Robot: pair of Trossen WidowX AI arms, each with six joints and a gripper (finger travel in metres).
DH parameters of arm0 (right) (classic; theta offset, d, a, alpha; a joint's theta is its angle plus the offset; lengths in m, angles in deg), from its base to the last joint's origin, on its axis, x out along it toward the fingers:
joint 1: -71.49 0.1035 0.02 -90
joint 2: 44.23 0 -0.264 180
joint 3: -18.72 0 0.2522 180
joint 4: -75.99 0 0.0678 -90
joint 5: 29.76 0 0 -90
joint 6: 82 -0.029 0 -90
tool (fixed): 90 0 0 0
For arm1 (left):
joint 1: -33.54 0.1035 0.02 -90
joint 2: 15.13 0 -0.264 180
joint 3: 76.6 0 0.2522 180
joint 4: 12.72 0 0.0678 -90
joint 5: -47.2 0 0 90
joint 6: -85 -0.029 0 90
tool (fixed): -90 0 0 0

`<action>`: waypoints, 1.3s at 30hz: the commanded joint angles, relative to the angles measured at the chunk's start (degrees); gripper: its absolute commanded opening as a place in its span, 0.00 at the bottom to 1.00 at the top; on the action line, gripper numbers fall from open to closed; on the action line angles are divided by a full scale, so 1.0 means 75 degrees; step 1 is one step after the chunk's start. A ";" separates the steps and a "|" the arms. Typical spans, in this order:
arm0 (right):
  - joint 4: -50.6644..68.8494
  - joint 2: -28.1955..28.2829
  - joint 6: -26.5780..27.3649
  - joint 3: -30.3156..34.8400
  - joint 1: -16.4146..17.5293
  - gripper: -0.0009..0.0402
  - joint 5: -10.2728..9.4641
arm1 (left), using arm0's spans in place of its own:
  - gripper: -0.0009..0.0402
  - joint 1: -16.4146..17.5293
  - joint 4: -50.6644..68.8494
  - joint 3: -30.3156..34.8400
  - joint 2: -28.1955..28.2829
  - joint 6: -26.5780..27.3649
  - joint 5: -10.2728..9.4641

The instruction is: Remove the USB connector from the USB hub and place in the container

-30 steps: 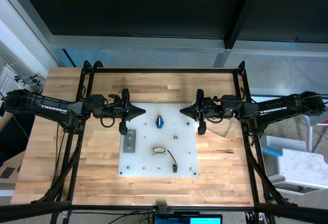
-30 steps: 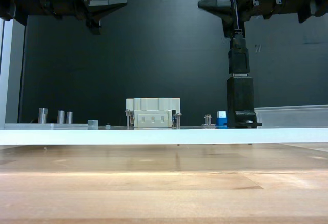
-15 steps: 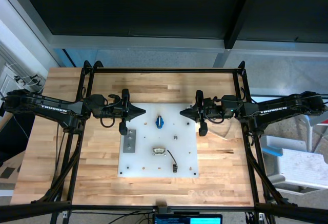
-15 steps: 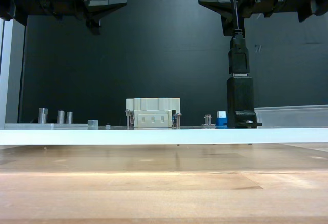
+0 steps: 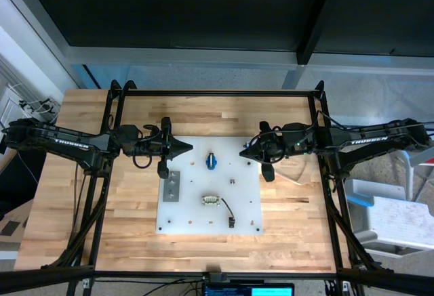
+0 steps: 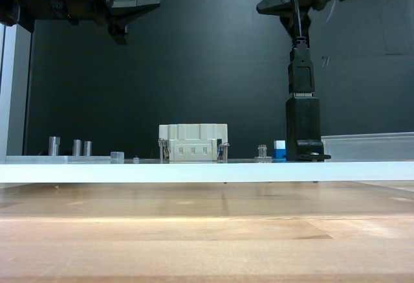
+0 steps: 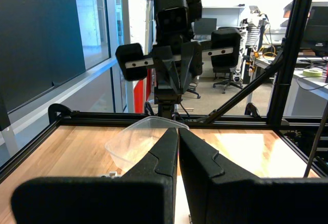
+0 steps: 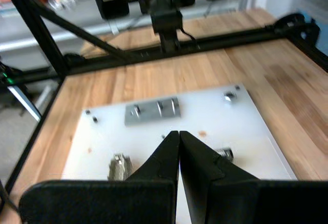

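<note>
Hovering left end effector [image 5: 188, 148]: you had it high above the far-left part of the white board [image 5: 190, 220], its fingers [image 7: 166, 147] pressed together and gripping nothing
right end effector [image 5: 243, 152]: you had it high over the board's far-right part, tip tilted down toward the board, its fingers [image 8: 166, 149] pressed together and holding nothing
USB connector [image 6: 301, 69]: it stood upright, plugged into the top of the USB hub [image 6: 303, 127], with its thin black cable [image 5: 226, 206] curling toward the silvery-beige socket [image 5: 209, 202]
USB hub: it sat on the board's near-right part, well apart from both your end effectors
container [image 5: 293, 168]: the clear tub rested on the worktop [image 5: 122, 228] just beside the board's right edge, under your right arm
</note>
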State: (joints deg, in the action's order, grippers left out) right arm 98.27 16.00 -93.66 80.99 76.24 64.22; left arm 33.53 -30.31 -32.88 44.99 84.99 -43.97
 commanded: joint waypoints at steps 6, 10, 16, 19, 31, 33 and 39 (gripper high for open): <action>0.2165 0.0143 -0.0431 0.0965 0.0746 0.02 0.0399 | 0.02 0.0000 0.0000 0.0000 0.0000 -0.0003 0.0000; 0.3147 0.0341 -0.0612 0.1341 0.1029 0.02 0.0493 | 0.02 0.0000 -0.0003 0.0000 0.0000 0.0000 0.0003; 0.4389 0.0810 -0.1029 0.1947 0.1501 0.02 0.0554 | 0.02 0.0000 -0.0003 0.0000 0.0000 -0.0003 0.0003; 0.4680 0.1072 -0.1352 0.2212 0.1740 0.02 0.0609 | 0.02 0.0000 -0.0003 0.0000 0.0000 -0.0003 0.0003; 0.5846 0.2314 -0.1996 0.3538 0.2500 0.02 0.0743 | 0.02 0.0003 0.0000 0.0000 0.0000 -0.0003 0.0003; 0.6085 0.2518 -0.2028 0.3786 0.2588 0.02 0.0743 | 0.02 0.0000 0.0000 0.0000 0.0000 0.0000 0.0000; 0.6452 0.3048 -0.2294 0.4232 0.2908 0.02 0.0816 | 0.02 0.0003 -0.0003 0.0000 0.0000 -0.0003 0.0003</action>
State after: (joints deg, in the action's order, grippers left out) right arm 146.38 38.12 -110.49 112.38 97.57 70.04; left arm 33.53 -30.31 -32.88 44.97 84.99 -43.97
